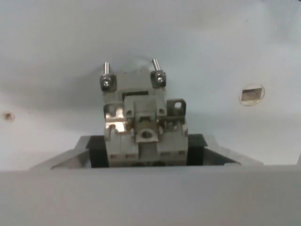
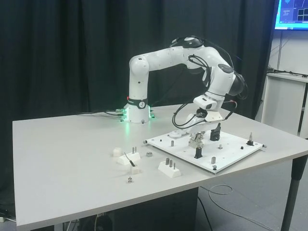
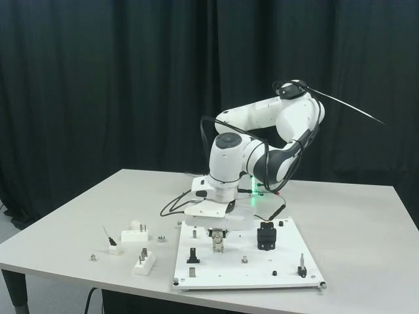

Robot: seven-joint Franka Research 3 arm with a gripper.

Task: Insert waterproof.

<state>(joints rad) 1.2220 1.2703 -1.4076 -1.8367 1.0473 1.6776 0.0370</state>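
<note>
White board (image 3: 288, 275) lies on the grey table (image 2: 62, 159), and the pincer (image 3: 217, 243) hangs low over it, pinching the connector (image 1: 141, 117) between its fingers. In the wrist view the connector is a grey plug body with two screws (image 1: 107, 80) at one end and metal clips in the middle; it sits just above a dark slot in the board. A black block (image 3: 266, 237) stands near on the board. Small white holders (image 2: 170, 168) rest on the table beside the board.

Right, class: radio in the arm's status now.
Gripper low over white board, shut on connector. Connector not yet seated. Nothing in the way.
</note>
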